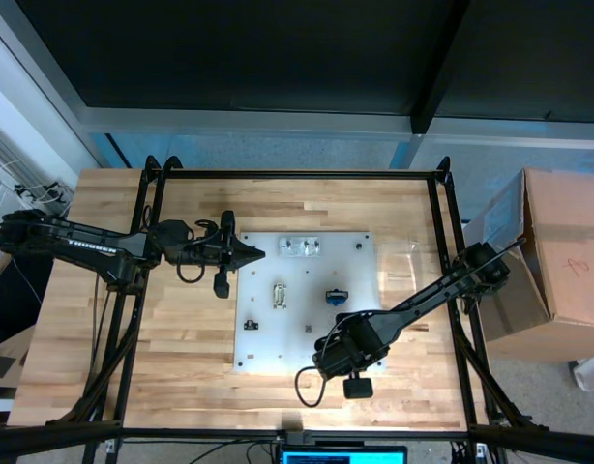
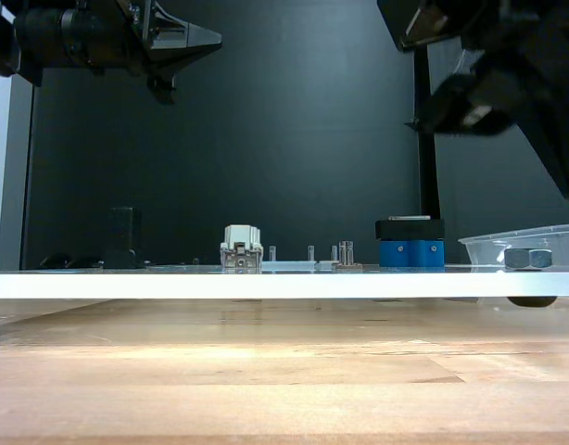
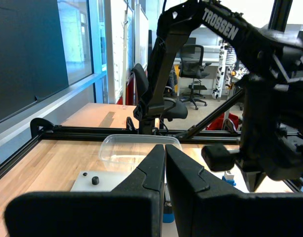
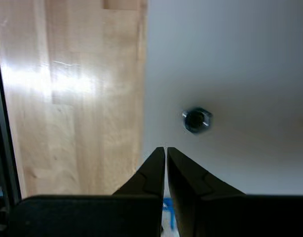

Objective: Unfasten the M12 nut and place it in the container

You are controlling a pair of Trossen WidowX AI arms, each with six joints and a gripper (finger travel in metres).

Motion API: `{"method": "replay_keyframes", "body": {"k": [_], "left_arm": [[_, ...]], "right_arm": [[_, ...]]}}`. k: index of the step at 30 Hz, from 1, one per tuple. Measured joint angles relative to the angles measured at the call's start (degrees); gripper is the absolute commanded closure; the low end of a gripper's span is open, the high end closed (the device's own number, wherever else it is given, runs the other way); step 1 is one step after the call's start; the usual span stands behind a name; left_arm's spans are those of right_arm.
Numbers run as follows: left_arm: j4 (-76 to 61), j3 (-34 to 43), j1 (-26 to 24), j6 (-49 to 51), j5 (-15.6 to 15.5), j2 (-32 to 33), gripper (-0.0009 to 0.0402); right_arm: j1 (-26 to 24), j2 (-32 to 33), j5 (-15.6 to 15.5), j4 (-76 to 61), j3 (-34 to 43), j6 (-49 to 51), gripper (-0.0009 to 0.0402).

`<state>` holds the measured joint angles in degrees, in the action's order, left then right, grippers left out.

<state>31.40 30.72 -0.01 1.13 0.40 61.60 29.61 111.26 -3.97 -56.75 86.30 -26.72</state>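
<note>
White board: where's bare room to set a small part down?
Bare: the near left corner of the board, in front of the white connector; also the table left of it. Crowded: the far left, where the shut left gripper hangs, and the near right, where the shut right gripper hovers above the nut, on its stud.

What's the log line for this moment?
M12 nut: on its stud, unheld | right gripper: shut empty, above board near nut | left gripper: shut, raised at board's left
</note>
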Motion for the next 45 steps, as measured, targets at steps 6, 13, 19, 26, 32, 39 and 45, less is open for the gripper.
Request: {"method": "replay_keyframes", "body": {"k": [6,13,19,26,32,39,45], "left_arm": [[0.00,0.00,0.00,0.02,0.00,0.00,0.0393],[-0.02,0.00,0.00,0.02,0.00,0.00,0.0393],[0.00,-0.02,0.00,0.02,0.00,0.00,0.0393],[-0.02,0.00,0.00,0.00,0.00,0.00,0.0393],[-0.02,-0.02,0.00,0.00,0.00,0.00,0.0393],[-0.02,0.00,0.00,0.00,0.00,0.00,0.0393],[-0.02,-0.02,0.00,0.00,0.00,0.00,0.0393]], "right_arm": [[-0.11,-0.02,-0.04,3.93,-2.95,0.09,0.0394],[-0.15,0.00,0.44,6.58,-5.86,0.15,0.0394],[-0.55,0.00,1.40,6.69,-6.05,0.22,0.0394],[-0.74,-1.22,20.17,0.74,-4.87,-6.86,0.0393],[-0.61,-2.58,18.36,-0.96,-4.33,-7.43,0.0393],[-0.70,-3.21,2.27,0.92,-4.33,-5.97,0.0393],[-0.07,-2.62,-1.55,4.72,-4.33,-6.01,0.0393]]}}
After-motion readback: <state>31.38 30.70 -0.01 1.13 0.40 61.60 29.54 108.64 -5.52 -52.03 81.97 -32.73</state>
